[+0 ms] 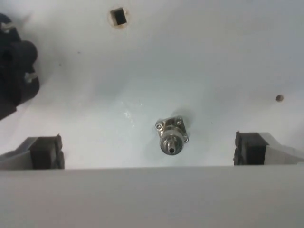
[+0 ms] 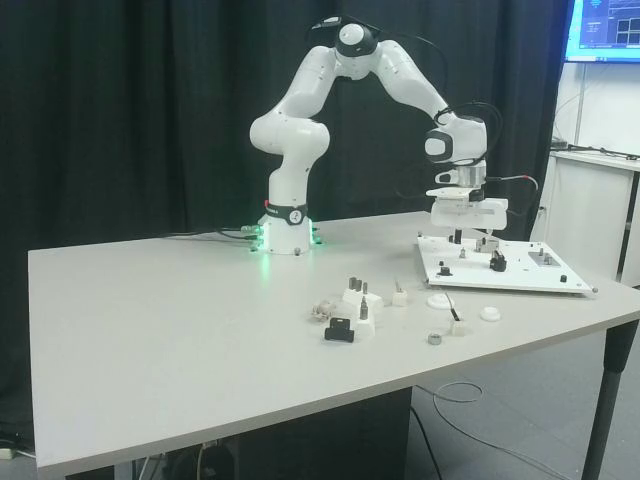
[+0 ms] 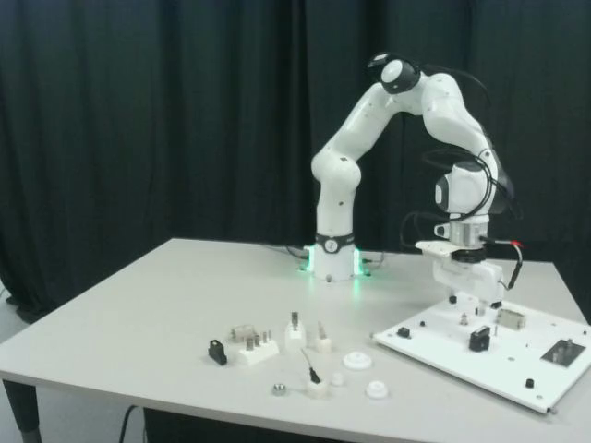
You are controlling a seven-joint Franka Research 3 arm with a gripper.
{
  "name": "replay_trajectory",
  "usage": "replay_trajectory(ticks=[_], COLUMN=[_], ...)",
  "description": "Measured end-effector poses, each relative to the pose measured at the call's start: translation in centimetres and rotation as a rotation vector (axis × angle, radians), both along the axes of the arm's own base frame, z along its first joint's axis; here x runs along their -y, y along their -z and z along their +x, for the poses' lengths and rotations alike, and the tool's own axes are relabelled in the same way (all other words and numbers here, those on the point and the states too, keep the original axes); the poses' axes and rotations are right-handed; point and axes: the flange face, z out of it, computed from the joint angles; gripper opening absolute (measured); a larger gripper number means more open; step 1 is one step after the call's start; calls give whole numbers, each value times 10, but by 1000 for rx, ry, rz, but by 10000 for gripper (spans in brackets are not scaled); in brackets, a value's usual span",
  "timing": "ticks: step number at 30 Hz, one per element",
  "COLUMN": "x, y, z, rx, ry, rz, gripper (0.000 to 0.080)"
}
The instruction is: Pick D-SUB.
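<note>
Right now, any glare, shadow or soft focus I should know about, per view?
Wrist view: the metal connector is soft, a pale sheen on the white board beside it, and the gripper body blocks the bottom. First room view: a bright monitor in the corner. Second room view: even light, black curtain behind.

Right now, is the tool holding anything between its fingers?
No, the tool is open, and the small metal connector stands untouched on the white board between its fingers.

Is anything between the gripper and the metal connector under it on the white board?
Nothing visible. The gripper hangs open above the metal connector, a finger on either side, with only bare white board around it. The black part sits off to one side, apart.
</note>
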Motion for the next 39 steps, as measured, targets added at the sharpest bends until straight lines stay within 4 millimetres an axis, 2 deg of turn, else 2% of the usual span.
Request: replay_trajectory(ticks=[14,23,30,39], x=[0,5,15,40], y=[-3,-12,-24,-43], z=[1,10,24,46], rx=[8,29,58,80], ry=[-6,-21,-33,-52], rz=[-5,-14,-36,-74], gripper=[800,800,800,800])
